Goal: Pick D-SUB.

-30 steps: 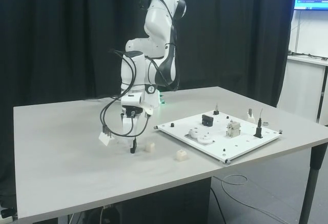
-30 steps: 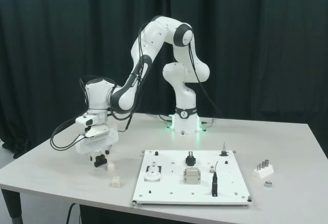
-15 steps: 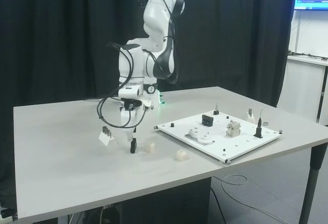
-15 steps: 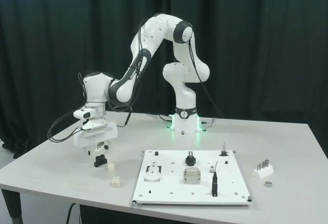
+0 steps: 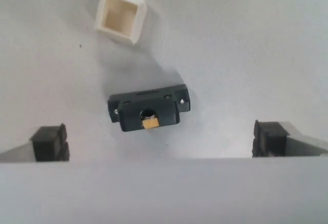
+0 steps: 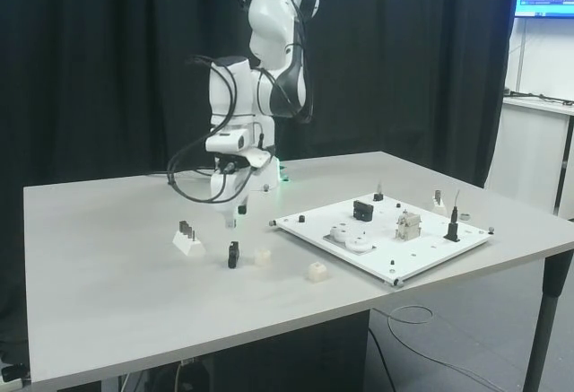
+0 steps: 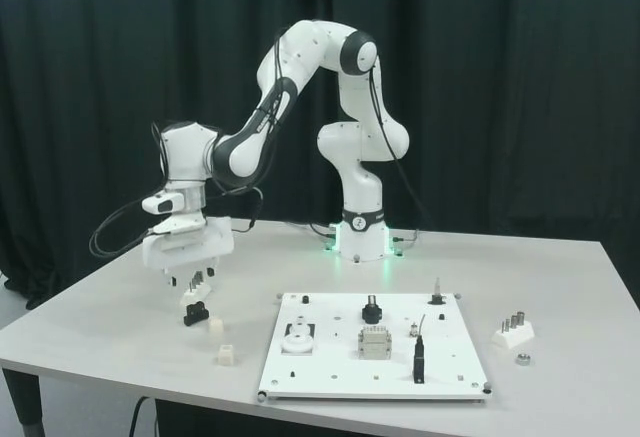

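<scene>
Pincer (image 5: pixel 159 142) wide open, holds nothing, hangs above D-SUB (image 5: pixel 149 107). D-SUB lies on counter (image 5: pixel 246 39), not gripped. Pick not done: descent, closing, lift all left.

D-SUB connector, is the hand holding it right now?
No, the D-SUB connector lies on the table below the open hand.

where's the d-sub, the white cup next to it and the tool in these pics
D-SUB (image 5: pixel 149 107), wrist view, middle of its black body.
white cup (image 5: pixel 121 15), wrist view, on its rim.
tool (image 5: pixel 159 142), wrist view, midway between the open fingertips.
</scene>
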